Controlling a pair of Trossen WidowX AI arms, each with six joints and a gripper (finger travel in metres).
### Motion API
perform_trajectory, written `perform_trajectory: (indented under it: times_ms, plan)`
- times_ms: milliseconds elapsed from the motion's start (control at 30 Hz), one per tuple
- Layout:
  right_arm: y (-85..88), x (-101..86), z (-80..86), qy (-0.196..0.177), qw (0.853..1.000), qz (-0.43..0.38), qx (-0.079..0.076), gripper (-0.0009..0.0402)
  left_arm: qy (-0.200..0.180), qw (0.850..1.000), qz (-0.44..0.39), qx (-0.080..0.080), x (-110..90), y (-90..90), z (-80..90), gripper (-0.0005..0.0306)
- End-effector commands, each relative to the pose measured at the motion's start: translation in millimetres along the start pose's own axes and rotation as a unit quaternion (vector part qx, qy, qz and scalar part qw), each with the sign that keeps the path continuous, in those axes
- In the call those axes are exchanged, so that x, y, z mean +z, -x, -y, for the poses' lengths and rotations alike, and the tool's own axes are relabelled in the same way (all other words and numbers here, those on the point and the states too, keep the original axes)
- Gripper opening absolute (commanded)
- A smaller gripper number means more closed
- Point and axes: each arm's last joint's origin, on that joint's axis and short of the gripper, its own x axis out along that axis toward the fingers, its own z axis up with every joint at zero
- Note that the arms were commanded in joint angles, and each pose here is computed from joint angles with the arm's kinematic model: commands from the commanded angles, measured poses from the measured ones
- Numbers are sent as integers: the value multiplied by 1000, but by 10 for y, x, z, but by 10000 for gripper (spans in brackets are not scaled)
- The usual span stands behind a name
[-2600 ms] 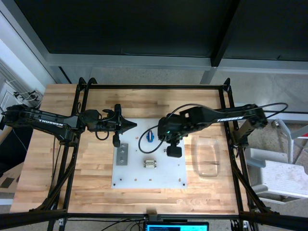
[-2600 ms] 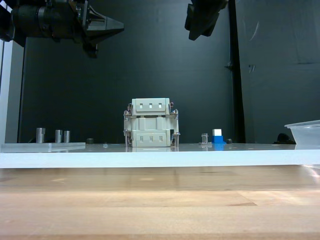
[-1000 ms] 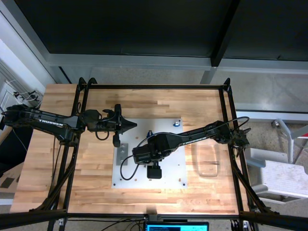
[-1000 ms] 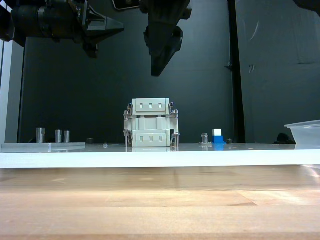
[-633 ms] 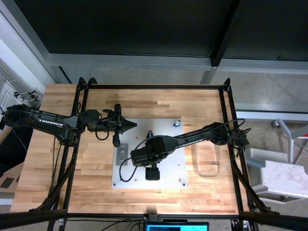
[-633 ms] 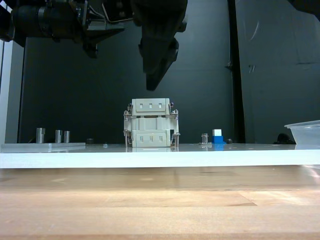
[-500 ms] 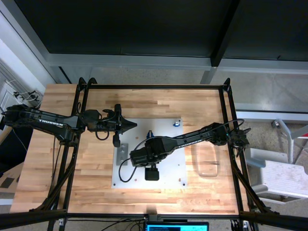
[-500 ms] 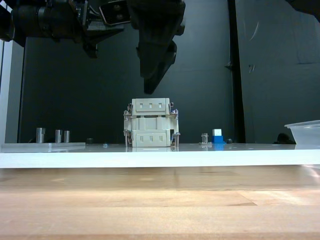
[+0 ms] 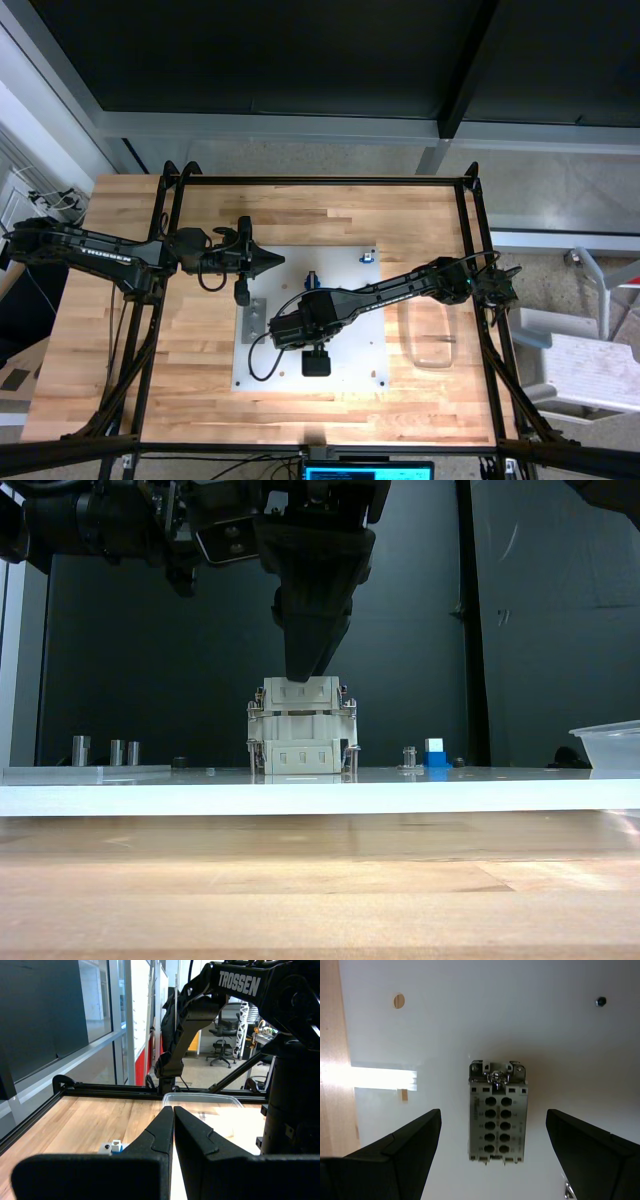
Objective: Remove the HAN10-E connector and place it in the container
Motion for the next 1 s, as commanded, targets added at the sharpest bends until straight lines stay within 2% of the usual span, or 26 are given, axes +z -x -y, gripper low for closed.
perform_trajectory:
  times_ms: [33,333,567,767,1000]
  plan:
    - [-29,-2,0,0,1000,2,0,295,0,1000,1,0,1,0,-1,0]
    - [-159,-32,4,-1,1000,-4,-1,295,0,1000,1,0,1,0,-1,0]
    - [-159,-20,-1,-1,1000,3,1,285,0,1000,1,0,1,0,-1,0]
    - [-159,-21,0,0,1000,2,1,238,0,1000,1,0,1,0,-1,0]
    - [-159,-24,0,-1,1000,0,1,160,0,1000,1,0,1,0,-1,0]
